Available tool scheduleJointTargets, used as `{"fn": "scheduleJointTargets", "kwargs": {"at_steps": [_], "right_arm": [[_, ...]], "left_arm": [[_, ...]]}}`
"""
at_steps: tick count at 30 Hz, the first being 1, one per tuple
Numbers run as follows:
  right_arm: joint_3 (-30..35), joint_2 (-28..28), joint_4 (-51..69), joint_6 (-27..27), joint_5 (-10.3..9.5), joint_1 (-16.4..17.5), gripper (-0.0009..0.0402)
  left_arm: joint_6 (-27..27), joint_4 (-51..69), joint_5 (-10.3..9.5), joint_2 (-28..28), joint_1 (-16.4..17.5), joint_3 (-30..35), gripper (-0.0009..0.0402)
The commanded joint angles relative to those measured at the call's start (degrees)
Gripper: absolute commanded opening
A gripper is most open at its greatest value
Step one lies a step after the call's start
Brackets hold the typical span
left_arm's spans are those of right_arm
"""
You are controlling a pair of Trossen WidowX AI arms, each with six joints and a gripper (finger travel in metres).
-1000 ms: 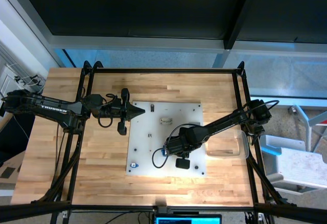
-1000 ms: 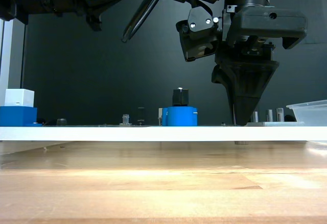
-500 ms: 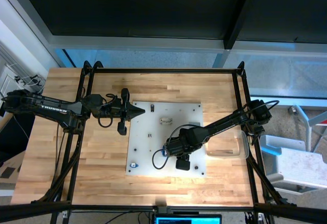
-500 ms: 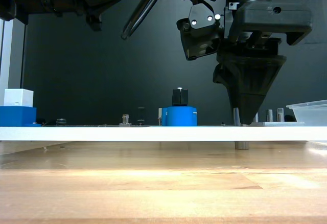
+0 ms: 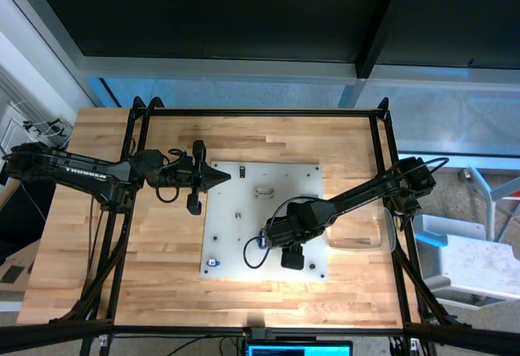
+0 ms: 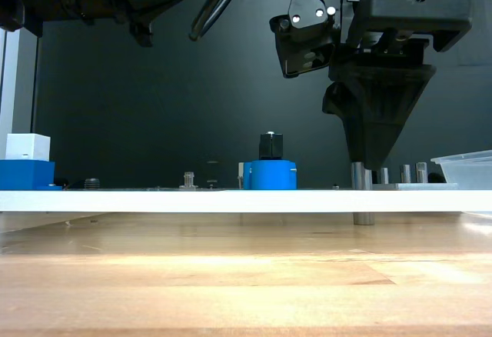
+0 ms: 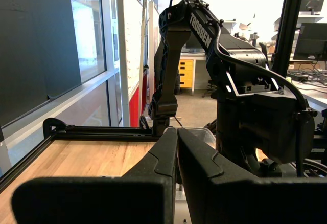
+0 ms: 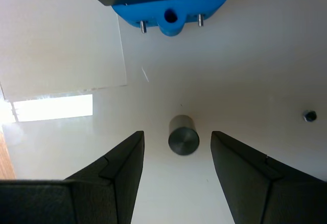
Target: Pick the 16mm cylinder and place it in the taskboard
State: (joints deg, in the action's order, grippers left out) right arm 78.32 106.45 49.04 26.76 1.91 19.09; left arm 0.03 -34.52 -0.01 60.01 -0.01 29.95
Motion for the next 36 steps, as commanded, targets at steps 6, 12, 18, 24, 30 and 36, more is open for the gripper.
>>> {"fn": "scheduleJointTargets", "kwargs": {"at_steps": [6,12,18,24,30,36], "right_arm": [[1.5,-1.9,2.5,0.0,0.02,0.1,0.0181],[1.7,-3.9,4.6,0.0,0.02,0.1,0.0181],[1.7,-5.7,6.0,-0.1,0.02,0.2,0.0181],[1.7,-7.1,6.9,-0.1,0.04,0.2,0.0181],[1.7,-8.3,7.5,-0.2,0.07,0.2,0.0181],[1.7,-8.4,7.5,-0.2,0.07,0.2,0.0181]], "left_arm": [[0.0,0.0,0.00,0.0,0.0,0.0,0.0000],[0.0,0.0,0.00,0.0,0.0,0.0,0.0000],[0.0,0.0,0.00,0.0,0.0,0.0,0.0000],[0.0,0.0,0.00,0.0,0.0,0.0,0.0000],[0.0,0.0,0.00,0.0,0.0,0.0,0.0000],[0.0,0.0,0.00,0.0,0.0,0.0,0.0000]]}}
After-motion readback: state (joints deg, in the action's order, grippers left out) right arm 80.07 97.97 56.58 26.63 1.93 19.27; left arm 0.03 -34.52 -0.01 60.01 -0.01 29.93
